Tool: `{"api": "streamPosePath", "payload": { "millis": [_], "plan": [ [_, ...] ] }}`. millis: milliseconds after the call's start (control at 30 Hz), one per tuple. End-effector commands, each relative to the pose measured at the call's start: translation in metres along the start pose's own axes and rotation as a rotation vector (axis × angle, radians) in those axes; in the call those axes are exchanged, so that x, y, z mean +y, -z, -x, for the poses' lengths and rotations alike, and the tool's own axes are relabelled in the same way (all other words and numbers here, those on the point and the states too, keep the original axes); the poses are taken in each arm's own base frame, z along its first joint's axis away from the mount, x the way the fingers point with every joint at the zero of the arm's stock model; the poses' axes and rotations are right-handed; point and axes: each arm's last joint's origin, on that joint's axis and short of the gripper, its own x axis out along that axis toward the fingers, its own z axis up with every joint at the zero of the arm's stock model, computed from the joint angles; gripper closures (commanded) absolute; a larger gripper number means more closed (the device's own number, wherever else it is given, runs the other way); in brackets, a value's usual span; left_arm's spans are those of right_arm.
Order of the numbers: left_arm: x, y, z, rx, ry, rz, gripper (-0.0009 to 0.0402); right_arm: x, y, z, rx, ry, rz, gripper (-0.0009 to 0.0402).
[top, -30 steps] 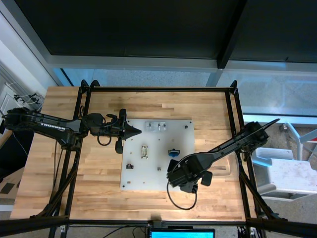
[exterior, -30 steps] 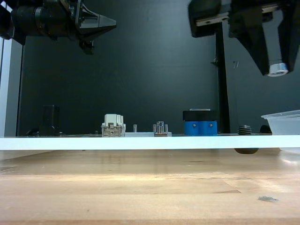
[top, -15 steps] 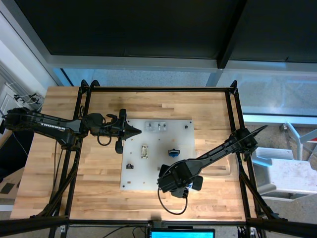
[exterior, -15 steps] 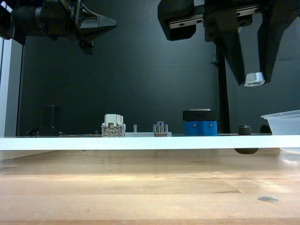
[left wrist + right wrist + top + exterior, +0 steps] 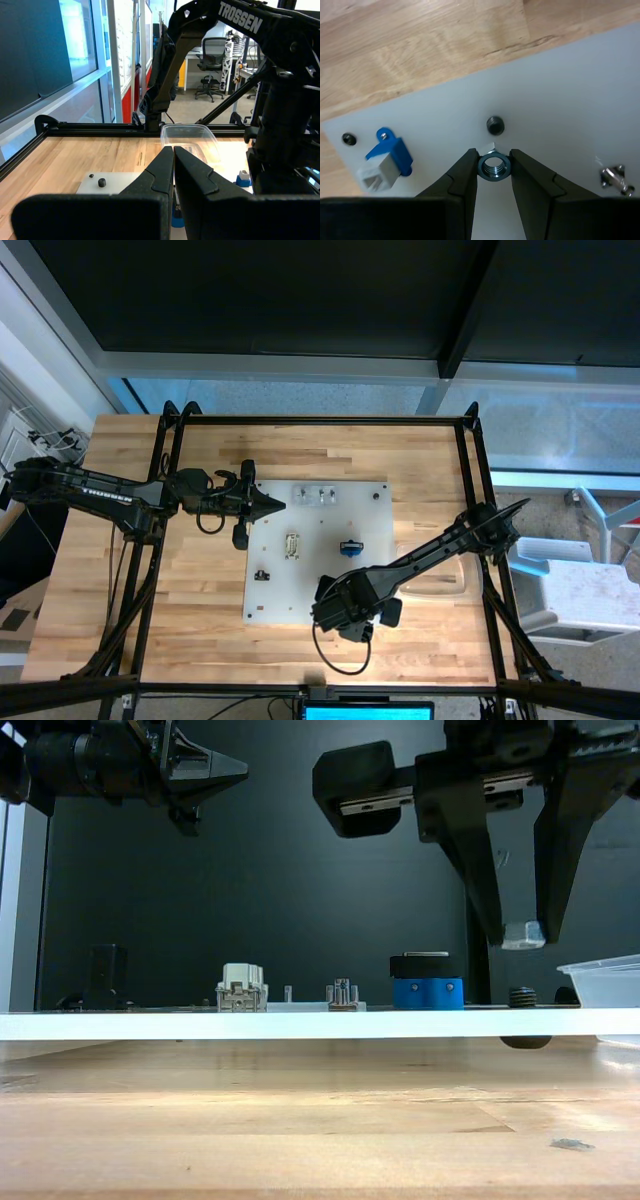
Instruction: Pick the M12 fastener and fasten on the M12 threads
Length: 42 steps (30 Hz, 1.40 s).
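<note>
White board (image 5: 275, 602) | right gripper (image 5: 520, 935) jaws pinch nut (image 5: 494, 167) above bare stud (image 5: 495, 125) | left gripper (image 5: 275, 505) over far-left corner, jaws pressed together

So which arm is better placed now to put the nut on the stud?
The right. The right gripper holds the nut above the board, close to the bare stud. The left gripper is shut on nothing at the board's far left edge, away from both.

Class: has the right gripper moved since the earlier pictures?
Yes: right gripper, clamping the small silver nut, dropped leftward toward the black ribbed stud; left gripper parked far-left.
</note>
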Motion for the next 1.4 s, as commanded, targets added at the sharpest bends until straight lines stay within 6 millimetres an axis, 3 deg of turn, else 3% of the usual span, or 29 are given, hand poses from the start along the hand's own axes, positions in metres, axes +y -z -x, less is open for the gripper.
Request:
{"api": "streamPosePath", "payload": {
  "millis": [33,1400],
  "plan": [
    [0.0,0.0,0.0,0.0,0.0,0.0,0.0393,-0.001,-0.001,-0.002,-0.005,0.005,0.0,0.0364],
    [0.0,0.0,0.0,0.0,0.0,0.0,0.0393,-0.004,-0.006,-0.02,-0.005,-0.008,-0.006,0.0364]
  ]
}}
